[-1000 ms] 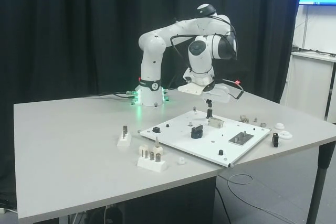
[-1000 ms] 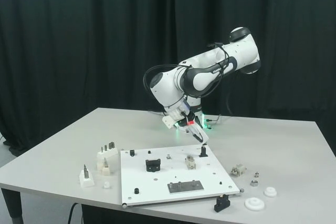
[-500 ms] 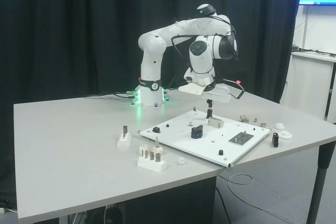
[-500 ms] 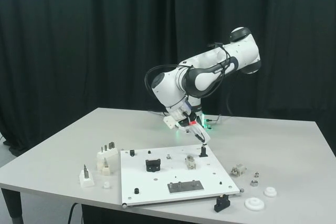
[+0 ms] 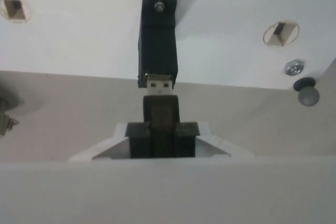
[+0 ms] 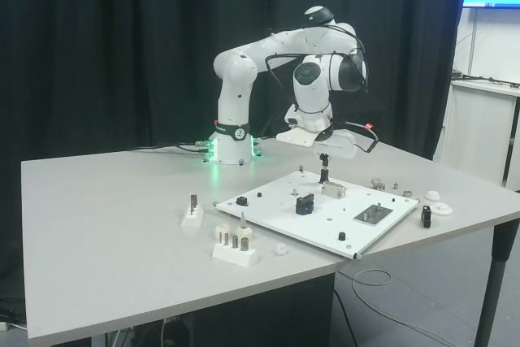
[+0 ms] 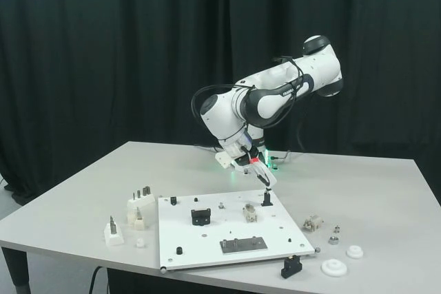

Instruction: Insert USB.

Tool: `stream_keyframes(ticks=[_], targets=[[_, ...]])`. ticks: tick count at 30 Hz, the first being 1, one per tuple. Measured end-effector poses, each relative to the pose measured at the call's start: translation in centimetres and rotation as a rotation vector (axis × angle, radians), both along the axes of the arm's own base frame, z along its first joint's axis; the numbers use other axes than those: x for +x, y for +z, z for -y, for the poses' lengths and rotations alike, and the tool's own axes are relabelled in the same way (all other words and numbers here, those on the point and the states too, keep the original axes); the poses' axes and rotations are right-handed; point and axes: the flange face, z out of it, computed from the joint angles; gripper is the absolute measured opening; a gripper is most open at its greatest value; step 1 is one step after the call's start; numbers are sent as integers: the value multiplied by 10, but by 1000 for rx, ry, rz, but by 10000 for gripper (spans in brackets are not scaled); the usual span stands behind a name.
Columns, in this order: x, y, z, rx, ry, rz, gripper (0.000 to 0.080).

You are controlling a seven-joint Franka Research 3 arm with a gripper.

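In the wrist view my gripper (image 5: 161,139) is shut on a black USB stick (image 5: 160,115). Its metal plug (image 5: 159,84) points at a black socket block (image 5: 157,35) screwed to the white board (image 5: 79,45), and the plug's tip sits just short of the block's end. From the first room view the gripper (image 6: 323,157) hangs over the socket block (image 6: 323,175) at the far side of the board (image 6: 268,210). The second room view shows the gripper (image 7: 268,186) just above the same block (image 7: 266,203).
The board also carries a black clamp (image 6: 305,203), a small metal part (image 6: 333,191) and a grey plate (image 6: 373,214). White peg holders (image 6: 235,245) stand beside it on the table. White gears (image 6: 439,207) and a black part (image 6: 426,215) lie past its other side.
The arm's elbow has drifted slightly sideways and the gripper has risen a little over the socket block, with the USB stick still held.
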Motion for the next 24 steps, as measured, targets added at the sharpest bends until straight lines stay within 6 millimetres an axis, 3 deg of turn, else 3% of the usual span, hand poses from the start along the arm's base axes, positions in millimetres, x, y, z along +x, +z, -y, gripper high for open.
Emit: stream_keyframes(ticks=[24], targets=[[-1,0,-3,-15,14,13,90]])
